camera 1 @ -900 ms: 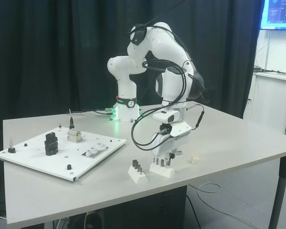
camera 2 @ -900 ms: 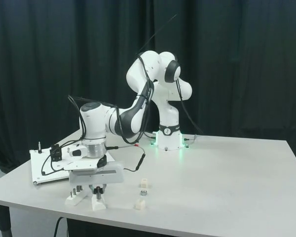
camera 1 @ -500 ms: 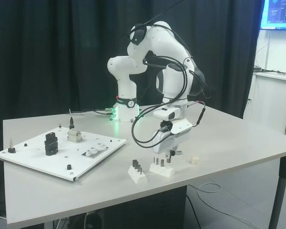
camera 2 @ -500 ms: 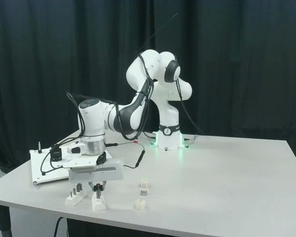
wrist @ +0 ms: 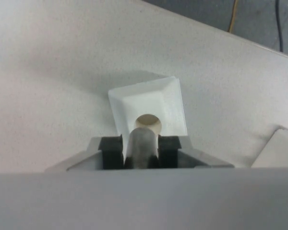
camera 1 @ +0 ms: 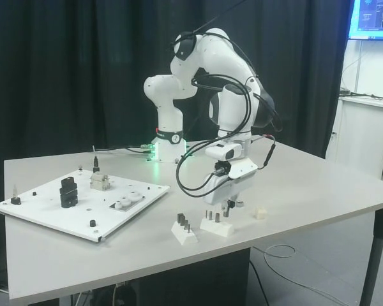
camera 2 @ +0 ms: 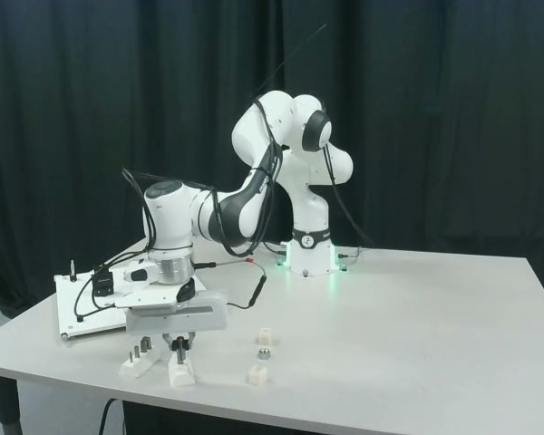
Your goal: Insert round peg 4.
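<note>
The gripper (wrist: 142,152) is clamped on the round peg (wrist: 143,143), its black fingers (wrist: 110,150) pressed against both sides of the upright grey shaft. The peg hangs just above the hole of the white holder block (wrist: 149,106) on the grey table (wrist: 48,72). Since 0.9 s ago, the arm (camera 1: 233,108) has lifted, drawing the peg clear of the block.

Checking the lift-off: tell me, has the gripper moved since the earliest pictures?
Yes. The gripper, shut on the peg, has risen away from the white holder on the table.
</note>
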Controlling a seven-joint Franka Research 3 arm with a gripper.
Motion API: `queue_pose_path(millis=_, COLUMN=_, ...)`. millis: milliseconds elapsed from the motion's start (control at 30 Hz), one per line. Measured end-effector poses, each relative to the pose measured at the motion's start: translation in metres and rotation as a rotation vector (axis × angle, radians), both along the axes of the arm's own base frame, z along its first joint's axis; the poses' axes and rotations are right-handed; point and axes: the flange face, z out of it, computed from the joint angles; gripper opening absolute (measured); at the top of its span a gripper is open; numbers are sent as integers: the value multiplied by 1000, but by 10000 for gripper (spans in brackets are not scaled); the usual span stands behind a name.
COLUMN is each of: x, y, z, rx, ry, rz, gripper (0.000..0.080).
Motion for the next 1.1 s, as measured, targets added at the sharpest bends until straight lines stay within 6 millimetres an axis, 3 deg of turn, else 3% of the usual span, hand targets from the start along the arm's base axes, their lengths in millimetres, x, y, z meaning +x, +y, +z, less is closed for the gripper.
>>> queue_pose_path(millis=800, x=0, y=0, z=0, rx=-9, ry=3, rz=4, gripper=153)
queue_pose_path(millis=1100, x=-5, y=-12, z=3, rx=-60, ry=42, rz=26, gripper=153)
